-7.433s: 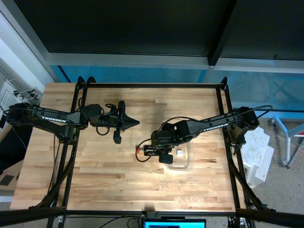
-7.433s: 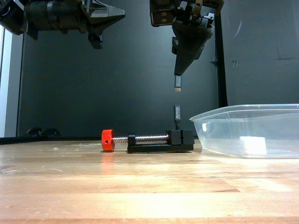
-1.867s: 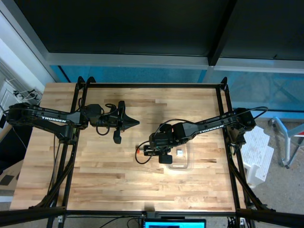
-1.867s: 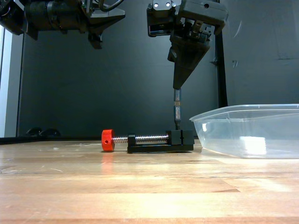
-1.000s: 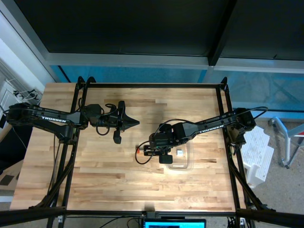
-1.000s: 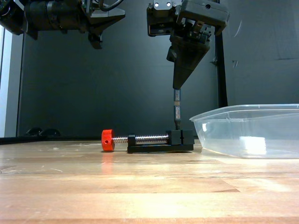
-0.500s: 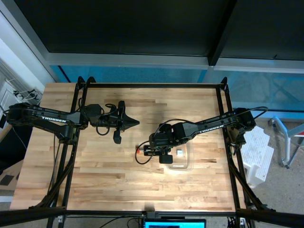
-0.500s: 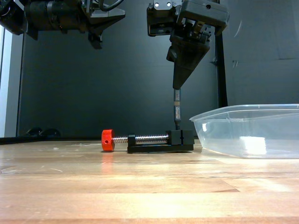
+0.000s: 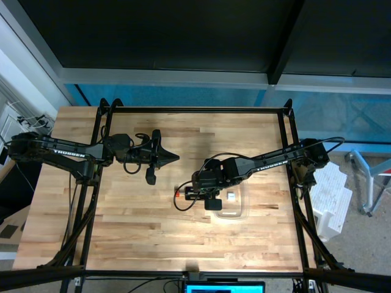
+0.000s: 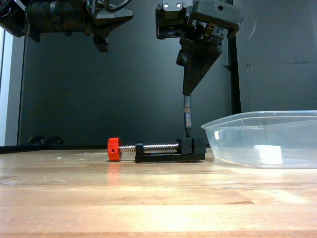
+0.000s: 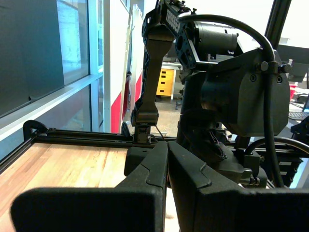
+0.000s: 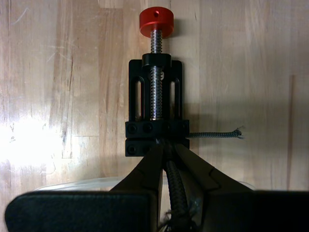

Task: Pick the usb-c connector and install on the hub

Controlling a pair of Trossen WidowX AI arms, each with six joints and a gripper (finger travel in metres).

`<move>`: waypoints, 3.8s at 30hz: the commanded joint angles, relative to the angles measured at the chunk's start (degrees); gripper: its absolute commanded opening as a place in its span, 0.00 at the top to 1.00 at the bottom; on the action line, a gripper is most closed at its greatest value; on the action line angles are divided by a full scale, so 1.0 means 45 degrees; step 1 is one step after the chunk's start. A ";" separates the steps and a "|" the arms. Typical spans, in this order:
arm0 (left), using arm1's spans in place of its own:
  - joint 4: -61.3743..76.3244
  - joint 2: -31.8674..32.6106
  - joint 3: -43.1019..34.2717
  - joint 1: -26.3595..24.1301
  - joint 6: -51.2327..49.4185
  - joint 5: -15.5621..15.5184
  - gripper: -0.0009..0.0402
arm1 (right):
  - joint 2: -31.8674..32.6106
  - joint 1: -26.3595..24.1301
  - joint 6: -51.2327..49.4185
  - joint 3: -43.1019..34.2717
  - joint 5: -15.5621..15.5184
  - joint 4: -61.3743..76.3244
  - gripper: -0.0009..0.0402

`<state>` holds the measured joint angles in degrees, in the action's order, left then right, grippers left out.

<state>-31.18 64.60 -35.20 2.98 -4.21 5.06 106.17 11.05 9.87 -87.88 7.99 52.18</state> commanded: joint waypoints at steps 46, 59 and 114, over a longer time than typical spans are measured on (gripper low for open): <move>0.0000 0.0000 0.0000 0.0000 0.0005 0.0000 0.98 | 0.0262 0.0010 0.0015 0.0321 -0.0335 -0.0345 0.98; 0.0000 0.0000 0.0000 0.0000 0.0005 0.0000 0.98 | -0.0112 0.0005 0.0034 0.0316 -0.0189 -0.0427 0.72; 0.0000 0.0000 0.0000 0.0000 0.0005 0.0000 0.98 | -1.1332 -0.1671 -0.0879 1.1657 -0.1321 -1.5800 0.98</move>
<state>-31.16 64.60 -35.20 2.98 -4.21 5.04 55.22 3.64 4.86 -35.97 1.98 -17.76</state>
